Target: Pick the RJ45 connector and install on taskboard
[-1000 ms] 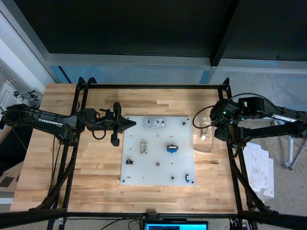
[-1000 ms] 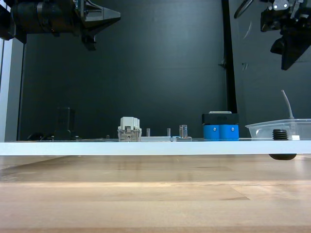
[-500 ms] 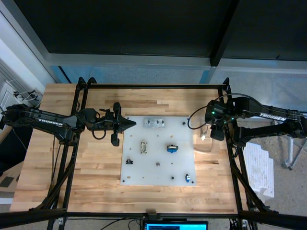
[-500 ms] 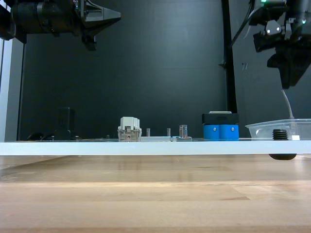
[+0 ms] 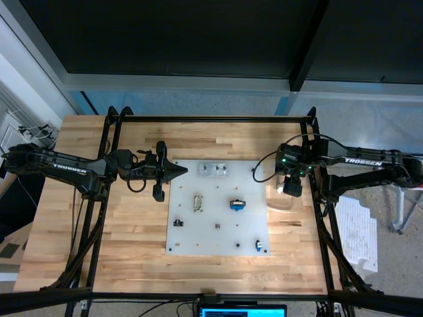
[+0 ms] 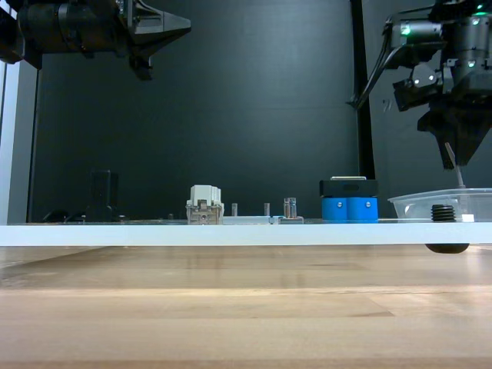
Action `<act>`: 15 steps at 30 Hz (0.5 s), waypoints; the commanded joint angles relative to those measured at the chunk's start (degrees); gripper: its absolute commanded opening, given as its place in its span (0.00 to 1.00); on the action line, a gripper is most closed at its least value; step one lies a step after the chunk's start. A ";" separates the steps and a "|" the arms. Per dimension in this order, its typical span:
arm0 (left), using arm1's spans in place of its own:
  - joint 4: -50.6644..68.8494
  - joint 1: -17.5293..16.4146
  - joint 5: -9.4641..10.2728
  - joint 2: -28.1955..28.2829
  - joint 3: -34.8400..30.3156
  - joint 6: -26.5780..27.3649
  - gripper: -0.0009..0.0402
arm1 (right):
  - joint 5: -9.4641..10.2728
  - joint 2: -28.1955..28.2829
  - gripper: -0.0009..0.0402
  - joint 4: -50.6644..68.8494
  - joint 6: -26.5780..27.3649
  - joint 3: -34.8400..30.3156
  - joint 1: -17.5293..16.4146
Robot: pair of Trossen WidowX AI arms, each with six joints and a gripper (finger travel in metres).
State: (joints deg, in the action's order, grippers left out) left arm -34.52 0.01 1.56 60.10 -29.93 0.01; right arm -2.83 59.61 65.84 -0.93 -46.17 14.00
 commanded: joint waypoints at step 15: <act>0.00 -0.02 -0.02 0.00 -0.02 0.00 0.02 | 0.94 3.69 0.47 -3.10 0.31 2.45 -1.66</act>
State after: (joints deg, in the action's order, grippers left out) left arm -34.52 0.01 1.54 60.10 -29.93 0.01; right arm -1.91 62.92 62.92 -0.45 -43.70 12.36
